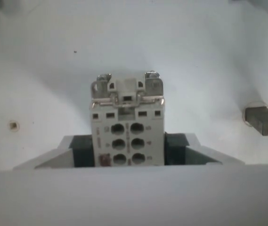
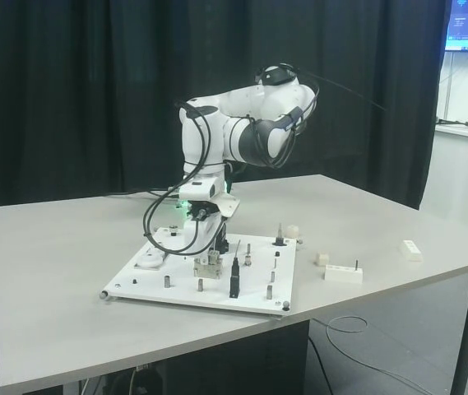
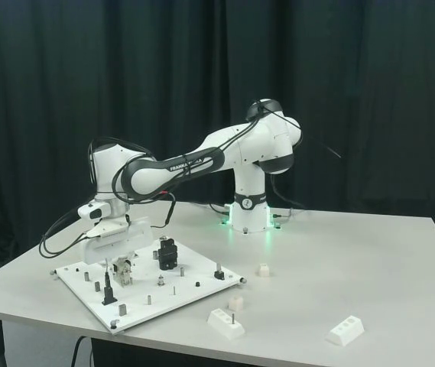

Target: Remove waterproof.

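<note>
I take the white board as my landmark: it lies flat on the grey table, and the arm reaches out from its base to hang low over the middle of it. On the board, directly beneath the wrist, stands the waterproof connector, a blocky grey-white plug body seated upright in a black socket; from the first room view it sits near the board's middle, with a black upright part just beside it and small pegs scattered around. The gripper is right above the connector, its jaws down at the connector's sides, yet I cannot tell from any view how far apart they stand or whether they touch it. I judge the connector to be rigid moulded plastic, light, not fragile, but probably held tightly by its socket, so it may resist a straight pull. Across its top runs a metal latch with two raised lugs; its face shows six round pin holes. I would grip the two flat flanks of the body below that latch, squarely, and avoid the latch itself, which looks smooth and likely to slip.
</note>
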